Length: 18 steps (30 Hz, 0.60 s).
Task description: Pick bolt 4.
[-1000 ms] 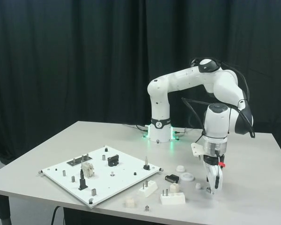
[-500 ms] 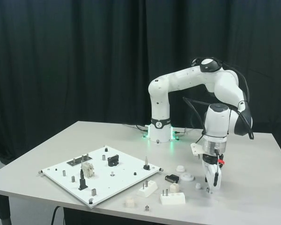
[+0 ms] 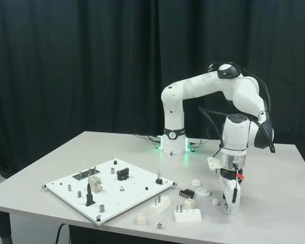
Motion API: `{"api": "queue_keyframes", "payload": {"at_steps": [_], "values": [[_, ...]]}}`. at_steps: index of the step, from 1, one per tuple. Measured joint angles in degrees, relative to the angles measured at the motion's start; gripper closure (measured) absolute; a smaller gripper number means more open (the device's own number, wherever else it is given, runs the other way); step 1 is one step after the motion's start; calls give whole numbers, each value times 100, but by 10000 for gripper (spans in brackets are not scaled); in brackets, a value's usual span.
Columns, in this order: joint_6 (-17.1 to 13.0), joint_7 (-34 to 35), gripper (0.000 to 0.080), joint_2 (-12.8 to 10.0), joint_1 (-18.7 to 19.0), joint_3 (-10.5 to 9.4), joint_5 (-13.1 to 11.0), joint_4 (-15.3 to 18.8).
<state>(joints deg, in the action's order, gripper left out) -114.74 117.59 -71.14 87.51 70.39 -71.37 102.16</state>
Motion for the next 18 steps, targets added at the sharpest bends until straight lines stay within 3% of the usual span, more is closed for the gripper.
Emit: {"api": "queue_keyframes", "payload": {"at_steps": [18], "values": [[-172,0,3,1,-3,-113,0,56]]}}
